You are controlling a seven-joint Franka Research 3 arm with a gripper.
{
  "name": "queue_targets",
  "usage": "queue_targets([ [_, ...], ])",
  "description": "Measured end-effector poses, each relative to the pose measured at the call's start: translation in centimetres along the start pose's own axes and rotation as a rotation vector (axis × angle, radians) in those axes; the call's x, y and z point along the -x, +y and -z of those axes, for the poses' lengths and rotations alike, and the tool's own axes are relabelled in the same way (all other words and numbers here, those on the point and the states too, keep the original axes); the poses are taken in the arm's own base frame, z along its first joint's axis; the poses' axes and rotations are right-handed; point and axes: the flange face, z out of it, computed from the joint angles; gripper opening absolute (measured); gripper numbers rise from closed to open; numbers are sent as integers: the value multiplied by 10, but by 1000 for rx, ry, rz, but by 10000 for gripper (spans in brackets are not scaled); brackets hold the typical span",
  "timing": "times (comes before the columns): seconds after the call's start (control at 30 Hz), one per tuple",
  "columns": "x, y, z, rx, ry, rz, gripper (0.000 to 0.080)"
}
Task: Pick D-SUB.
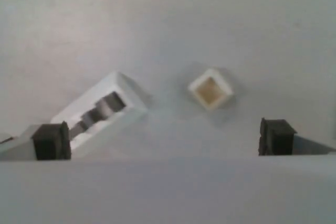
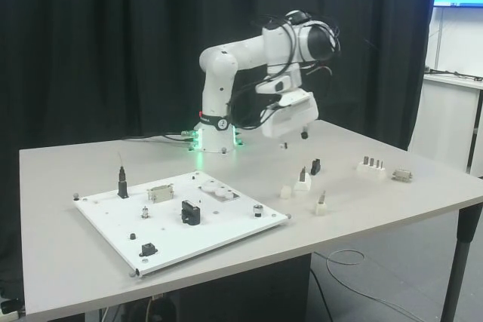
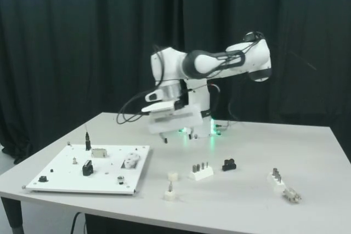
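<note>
A small grey metal connector (image 2: 402, 175) (image 3: 292, 194), which looks like the D-SUB, lies near the table's right edge, far from my gripper. My gripper (image 2: 294, 139) (image 3: 178, 137) hangs open and empty well above the table, in front of the arm's base. In the wrist view the gripper (image 1: 163, 139) shows its two black fingertips (image 1: 50, 141) wide apart. Below it lie a white holder with grey pins (image 1: 100, 114) (image 2: 300, 181) (image 3: 201, 172) and a small white cube (image 1: 211, 88) (image 2: 285, 191) (image 3: 173, 176). The grey connector is not in the wrist view.
A white board (image 2: 226, 224) (image 3: 66, 184) with several mounted parts, among them a grey socket (image 2: 158, 192) (image 3: 98, 152), lies on the left. A black part (image 2: 315, 165) (image 3: 228, 164), another white pin holder (image 2: 371, 167) (image 3: 276, 178) and a small white block (image 2: 321, 205) (image 3: 170, 194) stand on the grey table (image 2: 423, 194).
</note>
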Motion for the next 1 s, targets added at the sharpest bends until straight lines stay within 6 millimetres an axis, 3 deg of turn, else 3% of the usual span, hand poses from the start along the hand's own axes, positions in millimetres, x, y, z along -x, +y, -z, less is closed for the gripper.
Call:
queue_targets([
  [0.57,63,-79,-32,117,9,142,800],
  [1.0,115,-113,-73,182,-27,184,800],
])
